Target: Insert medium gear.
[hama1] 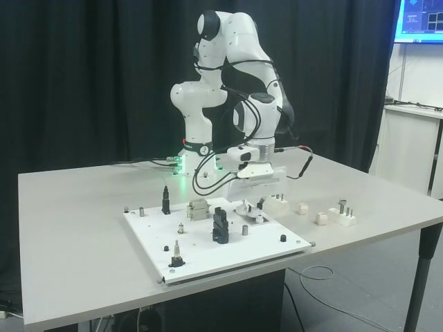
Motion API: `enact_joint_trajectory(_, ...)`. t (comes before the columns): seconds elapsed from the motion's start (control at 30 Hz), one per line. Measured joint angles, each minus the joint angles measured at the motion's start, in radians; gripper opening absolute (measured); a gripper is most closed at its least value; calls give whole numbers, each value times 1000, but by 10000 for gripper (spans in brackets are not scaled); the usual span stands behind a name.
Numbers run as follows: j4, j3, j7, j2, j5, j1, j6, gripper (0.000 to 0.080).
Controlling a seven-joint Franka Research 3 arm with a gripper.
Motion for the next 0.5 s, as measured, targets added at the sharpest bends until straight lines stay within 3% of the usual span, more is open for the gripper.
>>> enact_joint_trajectory(0.5, 0, -1, -285, 0, 0, -1, 0, 281)
